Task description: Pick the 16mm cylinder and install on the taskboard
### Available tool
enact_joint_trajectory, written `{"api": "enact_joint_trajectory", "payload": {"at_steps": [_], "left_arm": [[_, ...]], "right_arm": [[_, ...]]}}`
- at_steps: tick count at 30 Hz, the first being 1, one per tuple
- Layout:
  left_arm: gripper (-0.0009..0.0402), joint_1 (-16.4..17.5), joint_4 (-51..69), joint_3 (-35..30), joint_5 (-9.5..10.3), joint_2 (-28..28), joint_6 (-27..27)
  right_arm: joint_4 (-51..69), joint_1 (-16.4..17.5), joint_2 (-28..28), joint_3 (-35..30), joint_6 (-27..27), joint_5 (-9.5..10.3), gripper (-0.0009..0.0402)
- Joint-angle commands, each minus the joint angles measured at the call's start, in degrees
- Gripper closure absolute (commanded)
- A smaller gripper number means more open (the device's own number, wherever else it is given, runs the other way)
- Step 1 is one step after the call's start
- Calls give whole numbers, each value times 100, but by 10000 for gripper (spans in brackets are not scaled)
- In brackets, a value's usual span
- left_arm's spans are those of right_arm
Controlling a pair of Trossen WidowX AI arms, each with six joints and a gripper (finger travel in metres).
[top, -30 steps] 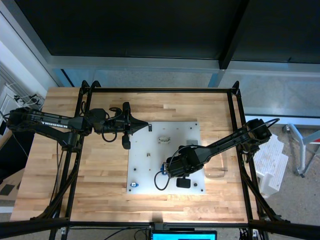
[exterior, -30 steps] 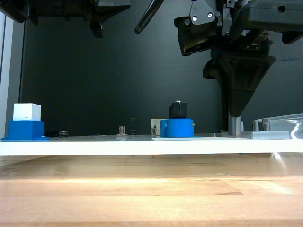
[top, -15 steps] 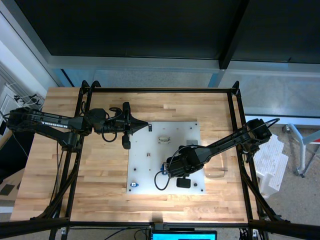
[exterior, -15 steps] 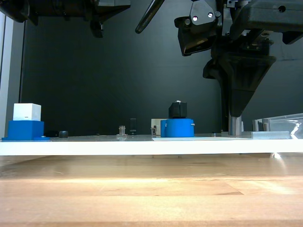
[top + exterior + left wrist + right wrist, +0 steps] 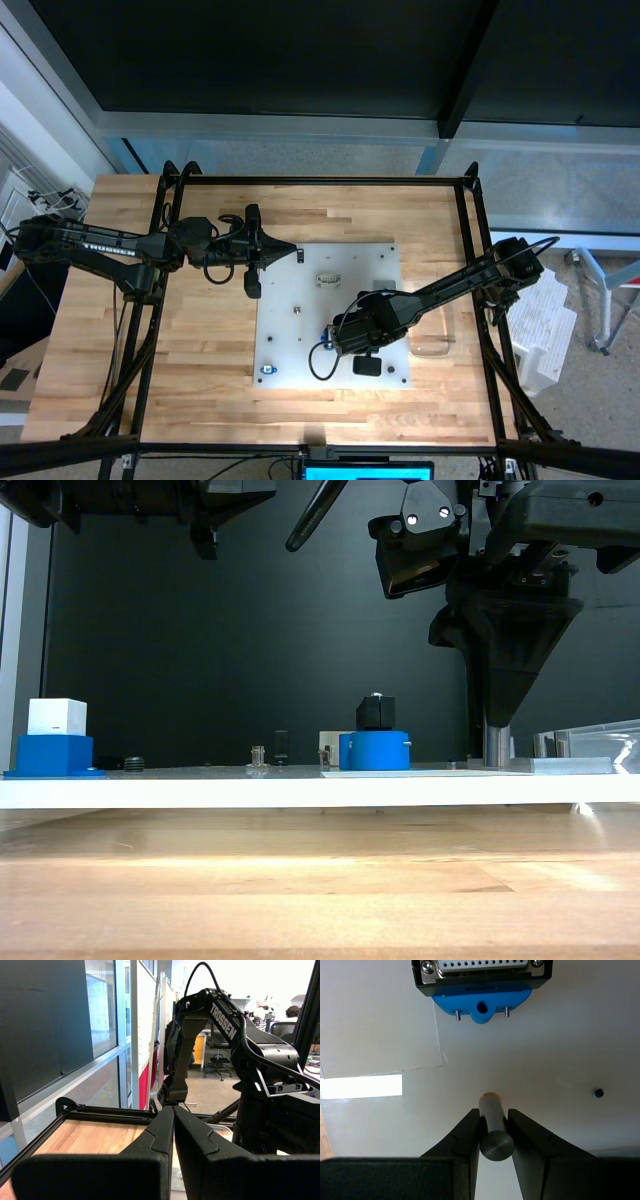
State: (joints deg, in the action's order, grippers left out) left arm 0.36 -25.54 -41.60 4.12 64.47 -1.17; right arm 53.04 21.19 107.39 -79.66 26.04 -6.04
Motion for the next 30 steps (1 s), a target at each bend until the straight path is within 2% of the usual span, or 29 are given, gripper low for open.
{"api": "enact_joint_trajectory", "payload": {"at_steps": [1, 11, 18, 24, 30], "left_arm": [[393, 2, -2, 0, -2, 2, 0], [393, 2, -2, 0, -2, 2, 0], [393, 2, 0, 0, -2, 2, 0], [393, 0, 0, 0, -2, 2, 0], [393, 2, -2, 0, -2, 2, 0]], "right_arm": [[2, 4, -2, 2, 4, 7, 351], [4, 4, -4, 2, 7, 7, 253], [50, 4, -42, -31, 7, 4, 203], [72, 4, -168, -31, 33, 2, 177], [195, 2, -380, -31, 55, 0, 173]]}}
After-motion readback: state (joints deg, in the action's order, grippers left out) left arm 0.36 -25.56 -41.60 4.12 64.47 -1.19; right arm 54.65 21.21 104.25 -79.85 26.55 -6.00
